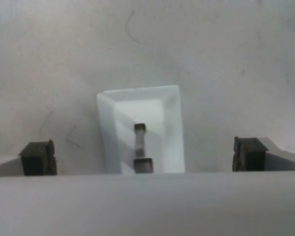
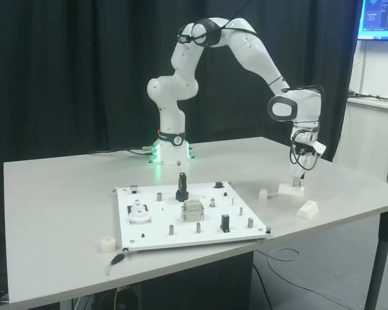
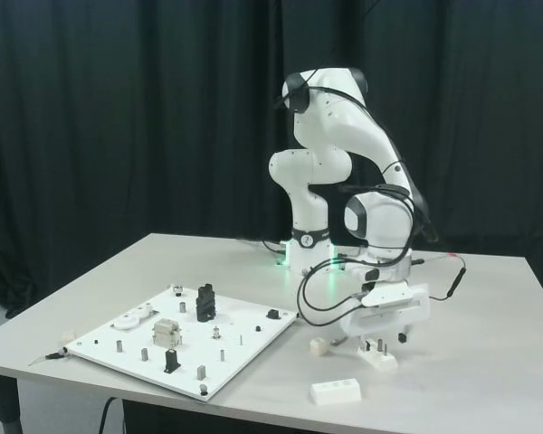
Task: Pick square peg 1.
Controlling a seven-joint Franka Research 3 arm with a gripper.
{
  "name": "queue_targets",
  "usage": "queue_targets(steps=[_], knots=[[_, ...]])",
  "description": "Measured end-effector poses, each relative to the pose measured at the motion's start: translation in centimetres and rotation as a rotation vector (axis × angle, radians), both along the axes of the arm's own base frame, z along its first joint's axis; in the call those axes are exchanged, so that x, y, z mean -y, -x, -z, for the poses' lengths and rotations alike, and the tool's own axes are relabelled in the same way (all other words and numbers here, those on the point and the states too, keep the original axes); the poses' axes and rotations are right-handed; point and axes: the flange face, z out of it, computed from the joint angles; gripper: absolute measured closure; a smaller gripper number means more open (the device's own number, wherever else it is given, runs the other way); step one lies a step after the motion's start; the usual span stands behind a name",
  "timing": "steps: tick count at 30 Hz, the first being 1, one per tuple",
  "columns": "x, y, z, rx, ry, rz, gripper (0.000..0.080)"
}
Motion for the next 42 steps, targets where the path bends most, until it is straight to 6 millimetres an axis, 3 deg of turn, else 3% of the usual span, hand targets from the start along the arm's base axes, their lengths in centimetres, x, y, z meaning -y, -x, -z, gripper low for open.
queue_targets(steps=[10, 11, 19, 20, 25, 26, 31, 32, 42], knots=[[-0.9, 0.4, 1.0, -0.013, 0.004, -0.015, 0.0003], [-1.0, 0.4, 1.1, -0.014, 0.004, -0.016, 0.0124], [-1.1, 0.4, 1.3, -0.016, 0.006, -0.019, 0.0124], [-1.2, 0.4, 1.4, -0.016, 0.007, -0.020, 0.0436], [-1.2, 0.4, 1.4, -0.015, 0.007, -0.020, 0.0436], [-1.2, 0.4, 1.4, -0.015, 0.007, -0.020, 0.0600], [-1.2, 0.3, 1.4, -0.014, 0.007, -0.018, 0.0600], [-1.2, 0.2, 1.4, -0.013, 0.007, -0.017, 0.0752], [-1.2, -0.6, 0.5, 0.003, 0.002, 0.001, 0.0768]])
